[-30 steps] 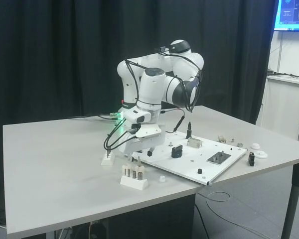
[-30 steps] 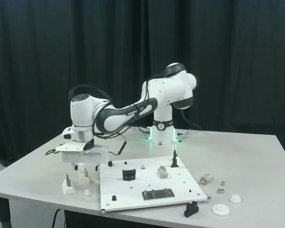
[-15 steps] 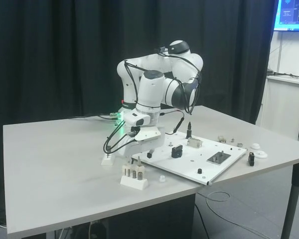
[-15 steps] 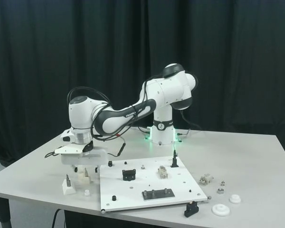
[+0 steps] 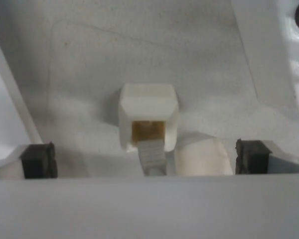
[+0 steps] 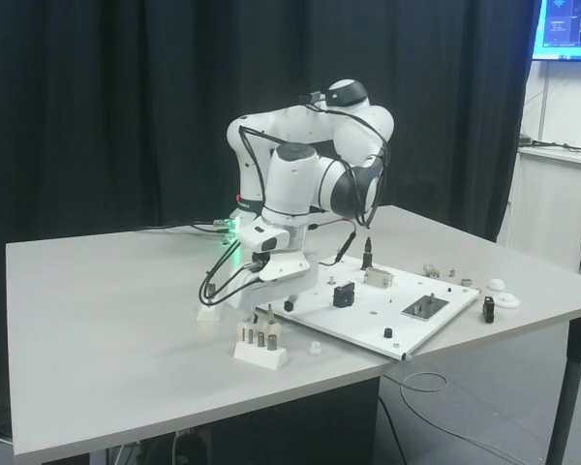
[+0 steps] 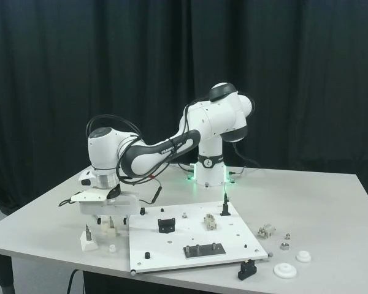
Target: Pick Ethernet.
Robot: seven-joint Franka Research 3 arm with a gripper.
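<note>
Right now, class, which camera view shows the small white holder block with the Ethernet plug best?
The wrist view: the small white holder block sits centred below the gripper, with the Ethernet plug visible at its socket. In both room views the arm's hand hides most of it; only its base peeks out.

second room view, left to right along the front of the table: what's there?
White holder with an upright pin → small white cap → white board → black clamp-like part → larger white disc → smaller white disc.
</note>
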